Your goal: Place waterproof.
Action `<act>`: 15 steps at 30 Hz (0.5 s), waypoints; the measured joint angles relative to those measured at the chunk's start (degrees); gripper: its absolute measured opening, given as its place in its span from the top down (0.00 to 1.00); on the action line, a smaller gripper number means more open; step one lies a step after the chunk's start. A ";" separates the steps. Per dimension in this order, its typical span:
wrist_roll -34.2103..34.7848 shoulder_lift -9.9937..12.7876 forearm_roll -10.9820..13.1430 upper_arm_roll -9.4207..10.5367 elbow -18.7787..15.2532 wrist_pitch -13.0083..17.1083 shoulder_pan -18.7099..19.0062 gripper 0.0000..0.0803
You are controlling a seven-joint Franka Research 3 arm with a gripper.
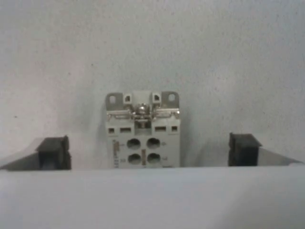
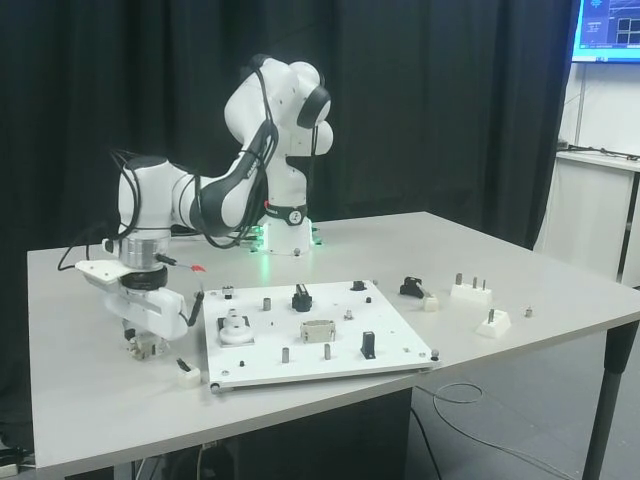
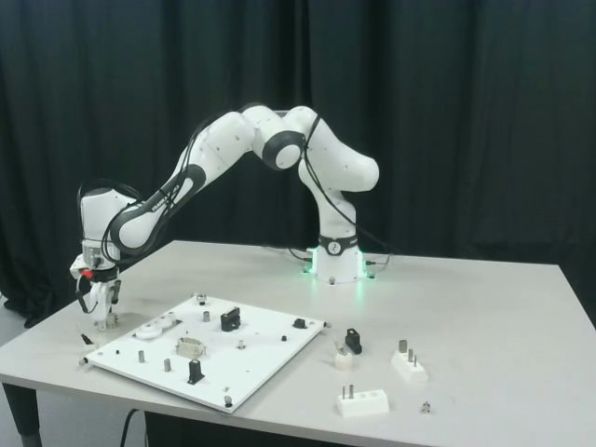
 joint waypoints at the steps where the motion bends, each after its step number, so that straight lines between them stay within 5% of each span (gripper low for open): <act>1: 0.00 -0.16 -0.04 -0.02 0.00 -0.03 0.03 0.16; 3: 0.00 -0.55 -0.13 -0.06 0.00 -0.14 0.09 0.16; 4: 0.00 -0.78 -0.16 -0.09 0.00 -0.24 0.12 0.03; 15: -0.30 -4.47 -2.46 -0.23 -0.01 -3.07 0.66 0.01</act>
